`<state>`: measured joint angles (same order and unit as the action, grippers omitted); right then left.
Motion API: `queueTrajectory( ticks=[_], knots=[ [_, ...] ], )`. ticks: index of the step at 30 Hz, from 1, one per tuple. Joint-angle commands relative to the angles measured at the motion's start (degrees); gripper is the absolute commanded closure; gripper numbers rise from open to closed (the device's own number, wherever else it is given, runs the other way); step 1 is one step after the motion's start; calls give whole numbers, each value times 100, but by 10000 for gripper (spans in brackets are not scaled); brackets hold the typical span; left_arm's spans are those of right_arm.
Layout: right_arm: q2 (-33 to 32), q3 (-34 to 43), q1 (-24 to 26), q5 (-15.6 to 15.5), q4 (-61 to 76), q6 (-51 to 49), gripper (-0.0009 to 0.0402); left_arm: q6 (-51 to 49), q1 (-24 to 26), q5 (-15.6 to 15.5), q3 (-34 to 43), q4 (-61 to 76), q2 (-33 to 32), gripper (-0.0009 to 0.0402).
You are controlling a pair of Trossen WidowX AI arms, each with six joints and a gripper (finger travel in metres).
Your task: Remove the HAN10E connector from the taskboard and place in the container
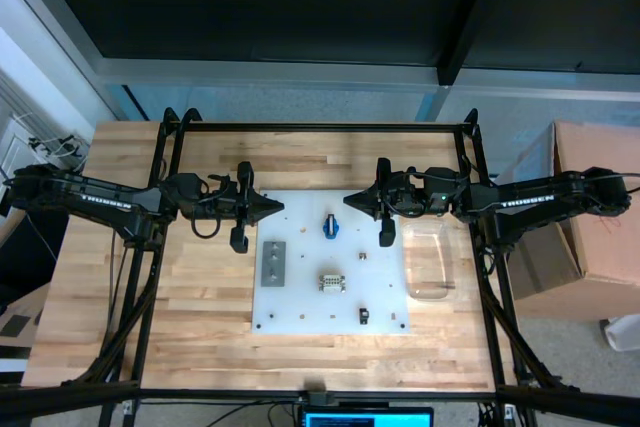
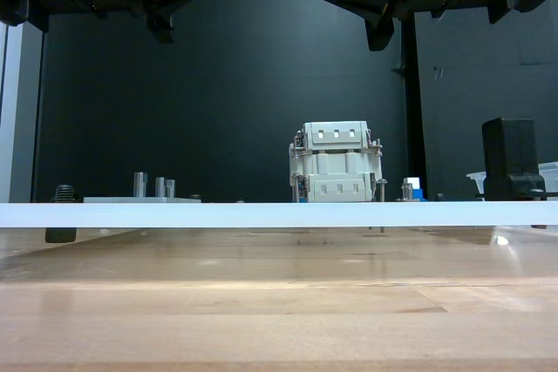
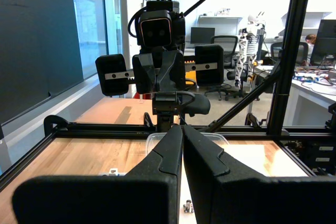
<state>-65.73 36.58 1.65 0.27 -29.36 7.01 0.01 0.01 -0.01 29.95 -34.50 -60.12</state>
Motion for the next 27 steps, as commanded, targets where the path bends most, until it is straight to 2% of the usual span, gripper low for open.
queueTrajectory(
  ticks=[1, 20, 22, 27],
  knots=[
    [0, 0, -17, -31, -48, -345, 393, 0, 0, 0, 0, -2, 0, 393],
    [0, 7, -37, -46, -42, -238, 393, 0, 0, 0, 0, -2, 0, 393],
    [0, 103, -151, -31, 212, -232, 393, 0, 0, 0, 0, -2, 0, 393],
    [-140, 804, -527, 87, 1886, -221, 393, 0, -2, 0, 0, -2, 0, 393]
  ],
)
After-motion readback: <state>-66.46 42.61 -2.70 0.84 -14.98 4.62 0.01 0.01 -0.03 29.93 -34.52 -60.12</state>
